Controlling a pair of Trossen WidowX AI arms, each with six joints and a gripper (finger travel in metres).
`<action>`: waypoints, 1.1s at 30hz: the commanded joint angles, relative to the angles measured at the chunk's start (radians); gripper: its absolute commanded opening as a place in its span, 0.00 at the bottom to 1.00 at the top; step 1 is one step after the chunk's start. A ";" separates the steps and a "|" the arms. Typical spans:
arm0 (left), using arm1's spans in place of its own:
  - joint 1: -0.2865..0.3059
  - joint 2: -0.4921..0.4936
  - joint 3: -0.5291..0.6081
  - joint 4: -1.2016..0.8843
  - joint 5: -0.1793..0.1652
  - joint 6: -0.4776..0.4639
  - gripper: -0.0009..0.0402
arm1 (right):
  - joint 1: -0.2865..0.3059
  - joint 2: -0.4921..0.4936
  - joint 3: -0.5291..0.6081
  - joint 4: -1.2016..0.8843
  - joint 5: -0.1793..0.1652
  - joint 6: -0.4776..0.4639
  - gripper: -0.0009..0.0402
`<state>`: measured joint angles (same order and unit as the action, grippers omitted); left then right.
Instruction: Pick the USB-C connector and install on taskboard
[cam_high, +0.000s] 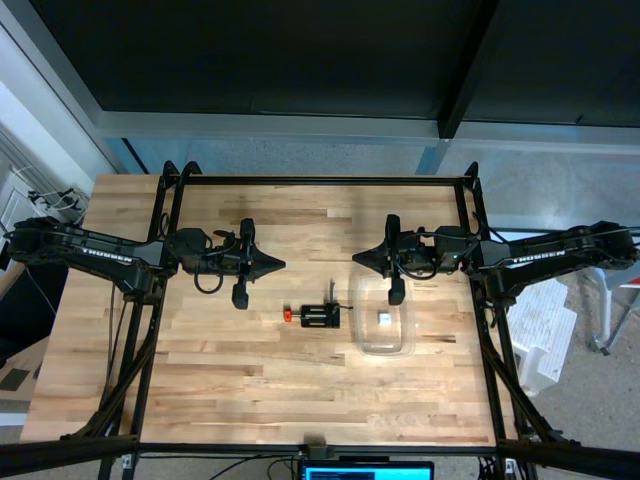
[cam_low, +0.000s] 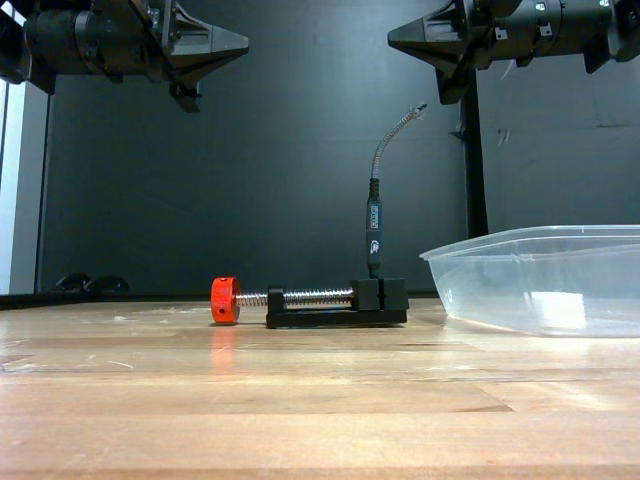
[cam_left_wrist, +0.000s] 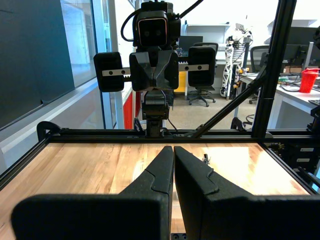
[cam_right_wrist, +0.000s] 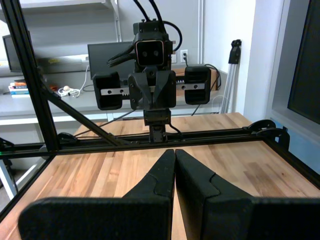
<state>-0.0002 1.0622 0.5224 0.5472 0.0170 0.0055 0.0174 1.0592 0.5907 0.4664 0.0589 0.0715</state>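
From my station I see the left gripper (cam_high: 280, 265) hanging well above the pale plank table (cam_high: 200, 370). Its black, wedge-shaped jaws are pressed tip to tip with nothing between them. The right gripper (cam_high: 355, 258) faces it at about the same height. It has the same matte black wedges, also drawn together to a point and holding nothing.

The taskboard (cam_low: 335, 305) lies on the wood between and below the two. In the high view the left gripper is at roughly 10 o'clock from it and the right gripper at roughly 1 o'clock. It is a low black rectangular block with a shiny threaded screw (cam_low: 310, 297) running out to a ribbed red-orange knob (cam_low: 225, 300) at its 9 o'clock end.

The USB-C connector (cam_low: 373, 225) stands upright out of the top of the block at the end away from the knob. It is a slim dark plug whose thin, springy, wire-wound stem curves up toward the right gripper without reaching it.

At 3 o'clock from the taskboard, just beside it, sits a clear plastic tray (cam_high: 361, 345) with rounded corners. A small white squarish piece (cam_high: 384, 317) lies inside it.
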 joint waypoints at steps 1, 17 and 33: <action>0.000 0.000 0.000 0.000 0.000 0.000 0.02 | 0.000 0.002 -0.010 0.017 0.000 -0.003 0.02; 0.000 0.000 0.000 0.000 0.000 0.000 0.02 | 0.000 0.004 -0.014 0.018 -0.008 -0.005 0.02; 0.000 0.000 0.000 0.000 0.000 0.000 0.02 | 0.000 0.048 -0.014 0.048 -0.008 -0.003 0.02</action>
<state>-0.0002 1.0622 0.5228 0.5472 0.0170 0.0051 0.0170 1.1065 0.5762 0.5140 0.0505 0.0685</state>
